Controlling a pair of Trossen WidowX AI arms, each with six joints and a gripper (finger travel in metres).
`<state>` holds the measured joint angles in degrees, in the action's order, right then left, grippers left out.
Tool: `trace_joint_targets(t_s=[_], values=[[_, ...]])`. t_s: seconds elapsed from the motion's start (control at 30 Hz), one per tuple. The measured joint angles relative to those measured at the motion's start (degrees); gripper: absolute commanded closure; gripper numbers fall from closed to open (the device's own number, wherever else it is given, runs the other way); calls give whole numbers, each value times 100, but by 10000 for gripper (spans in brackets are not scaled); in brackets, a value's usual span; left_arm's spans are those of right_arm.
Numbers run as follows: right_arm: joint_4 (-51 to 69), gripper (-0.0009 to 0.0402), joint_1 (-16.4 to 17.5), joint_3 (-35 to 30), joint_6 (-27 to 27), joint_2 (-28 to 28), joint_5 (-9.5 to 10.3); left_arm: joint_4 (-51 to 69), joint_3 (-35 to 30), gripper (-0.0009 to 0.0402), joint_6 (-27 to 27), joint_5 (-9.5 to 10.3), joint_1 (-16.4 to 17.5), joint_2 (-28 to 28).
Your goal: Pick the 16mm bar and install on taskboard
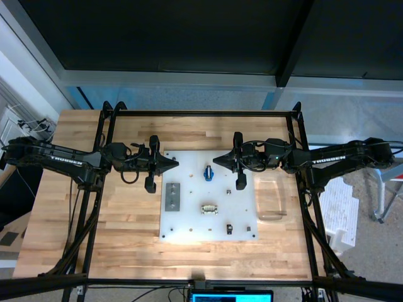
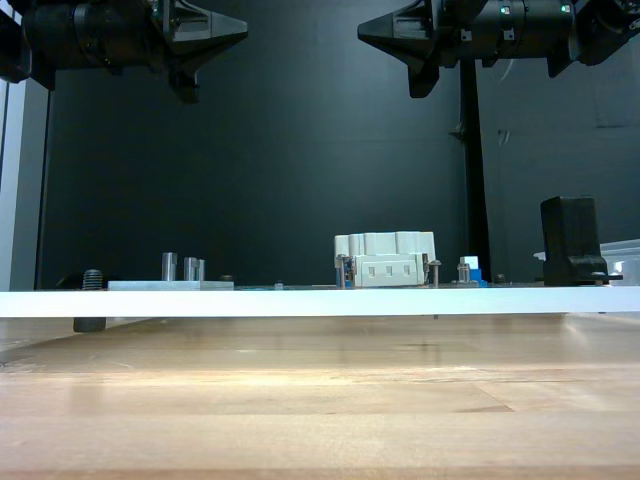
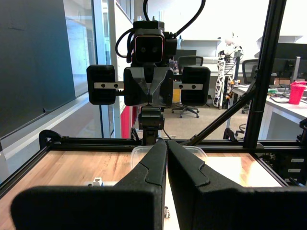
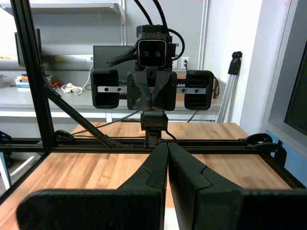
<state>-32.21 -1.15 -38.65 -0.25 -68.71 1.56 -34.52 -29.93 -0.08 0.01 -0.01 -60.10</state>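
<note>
L hand (image 1: 175,162) and R hand (image 1: 215,162) both pinched closed, empty, held high, tips facing each other. Taskboard (image 1: 189,217) flat on tabletop (image 1: 119,239), below and between them. 16mm bar: can't tell where, too small.

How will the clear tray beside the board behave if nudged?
The clear tray looks thin, empty: probably light, apt to slide on the table; may flex if squeezed. Left tool and right tool hang shut above the taskboard.

left end effector (image 1: 174,162), right end effector (image 1: 218,162) above taskboard (image 1: 189,221)
</note>
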Motion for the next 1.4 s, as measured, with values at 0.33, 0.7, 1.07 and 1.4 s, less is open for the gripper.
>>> trace_joint_targets(t_s=[0.33,0.7,1.07,1.4], values=[[0,393,0,0,-92,0,0,-2,0,393,0,2,0,0],[2,393,0,0,-177,0,0,-2,-2,393,0,0,0,0],[24,393,0,-2,-175,0,0,-2,-2,393,0,0,0,2],[26,393,2,-2,-173,0,0,-2,0,393,2,2,0,2]])
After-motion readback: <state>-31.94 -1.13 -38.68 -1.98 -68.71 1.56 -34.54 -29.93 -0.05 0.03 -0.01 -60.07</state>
